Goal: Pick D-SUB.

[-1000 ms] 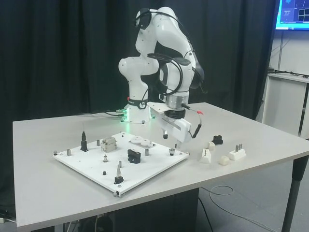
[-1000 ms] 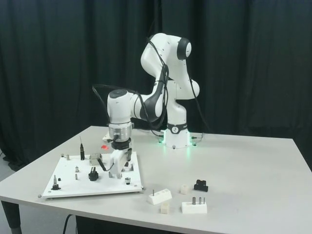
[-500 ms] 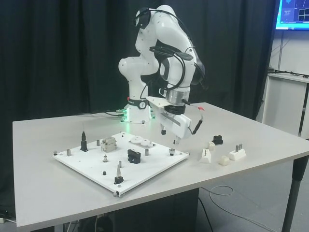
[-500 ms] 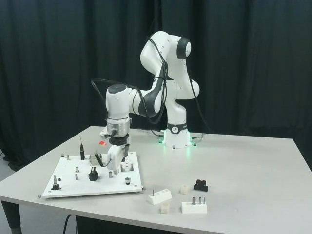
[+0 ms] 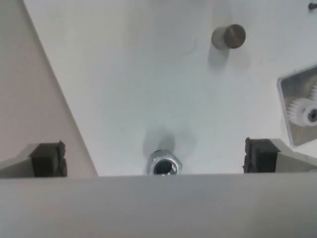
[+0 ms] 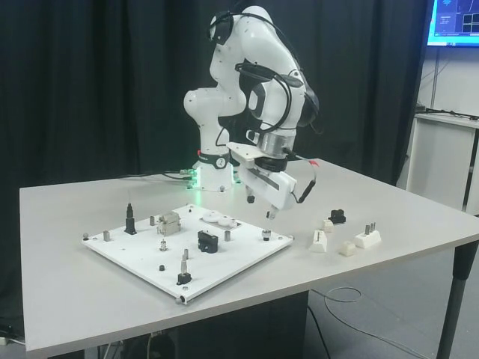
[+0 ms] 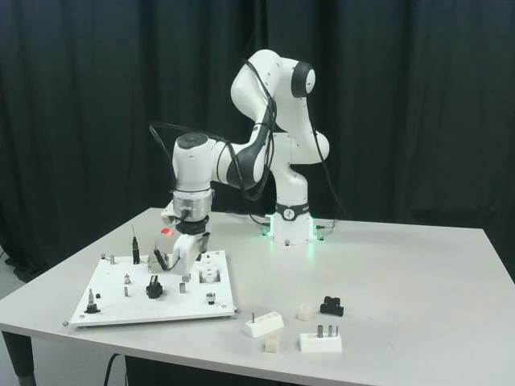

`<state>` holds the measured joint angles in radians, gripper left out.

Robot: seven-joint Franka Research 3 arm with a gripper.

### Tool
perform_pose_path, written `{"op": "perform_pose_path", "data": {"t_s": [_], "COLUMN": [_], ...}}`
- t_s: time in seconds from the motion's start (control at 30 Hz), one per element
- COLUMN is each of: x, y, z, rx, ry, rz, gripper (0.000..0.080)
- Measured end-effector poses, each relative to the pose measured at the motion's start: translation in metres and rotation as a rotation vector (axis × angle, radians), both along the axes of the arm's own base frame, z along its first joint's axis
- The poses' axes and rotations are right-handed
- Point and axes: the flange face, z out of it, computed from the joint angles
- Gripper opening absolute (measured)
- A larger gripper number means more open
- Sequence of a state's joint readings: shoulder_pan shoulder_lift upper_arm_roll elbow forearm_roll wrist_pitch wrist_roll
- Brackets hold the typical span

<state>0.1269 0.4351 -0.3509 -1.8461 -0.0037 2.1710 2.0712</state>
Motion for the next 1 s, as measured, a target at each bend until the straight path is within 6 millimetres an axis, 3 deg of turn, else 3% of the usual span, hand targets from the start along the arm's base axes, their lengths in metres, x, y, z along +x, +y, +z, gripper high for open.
{"op": "perform_pose_path", "data": {"t_s": [1.0], "x": [0.010], "y": [0.004], "z": [0.027], "rx": [-0.049], "ry": [0.029], "rz": [0.036], "gripper": [0.0800]}}
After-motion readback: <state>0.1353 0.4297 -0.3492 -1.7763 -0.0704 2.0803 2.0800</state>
